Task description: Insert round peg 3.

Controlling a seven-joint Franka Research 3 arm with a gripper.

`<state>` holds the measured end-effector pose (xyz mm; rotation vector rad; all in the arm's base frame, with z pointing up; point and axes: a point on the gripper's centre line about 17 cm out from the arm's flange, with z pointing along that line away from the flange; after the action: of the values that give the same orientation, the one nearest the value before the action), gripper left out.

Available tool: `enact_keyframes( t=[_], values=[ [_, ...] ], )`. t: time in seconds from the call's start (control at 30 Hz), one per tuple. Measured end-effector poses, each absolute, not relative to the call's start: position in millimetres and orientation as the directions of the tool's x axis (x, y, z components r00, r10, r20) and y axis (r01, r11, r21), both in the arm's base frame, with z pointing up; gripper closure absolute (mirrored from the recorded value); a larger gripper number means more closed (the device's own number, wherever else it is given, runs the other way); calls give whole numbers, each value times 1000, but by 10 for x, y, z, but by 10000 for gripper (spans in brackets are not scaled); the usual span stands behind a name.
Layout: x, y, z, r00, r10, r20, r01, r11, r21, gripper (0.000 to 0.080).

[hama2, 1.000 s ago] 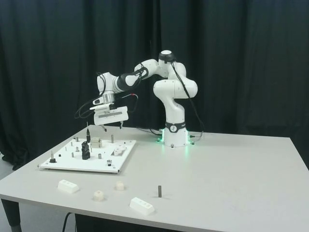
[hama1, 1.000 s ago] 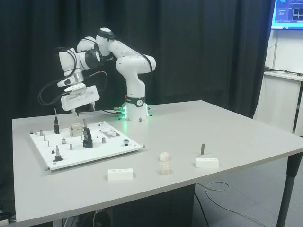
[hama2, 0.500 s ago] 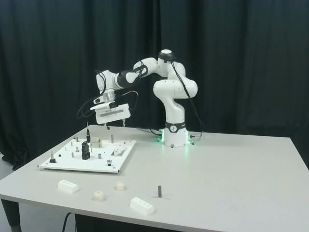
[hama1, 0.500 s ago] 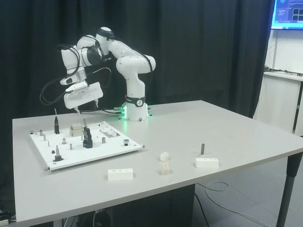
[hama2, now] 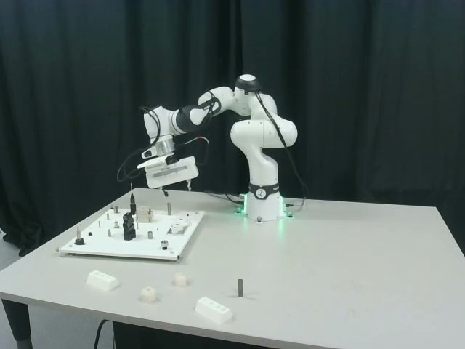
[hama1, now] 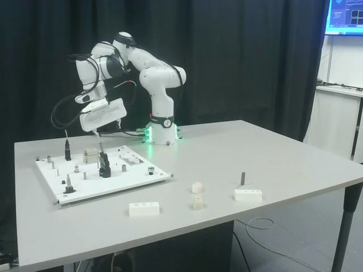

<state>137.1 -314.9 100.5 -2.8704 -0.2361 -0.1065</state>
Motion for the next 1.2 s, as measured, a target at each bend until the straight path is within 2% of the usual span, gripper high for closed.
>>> enact_keyframes(
  t=[0.73,1.2],
  values=[
    [1265,-3060,884,988,155,24,156,-948,-278,3],
    [1185,-3031,783,988,151,9,147,-944,-296,3]
  ],
)
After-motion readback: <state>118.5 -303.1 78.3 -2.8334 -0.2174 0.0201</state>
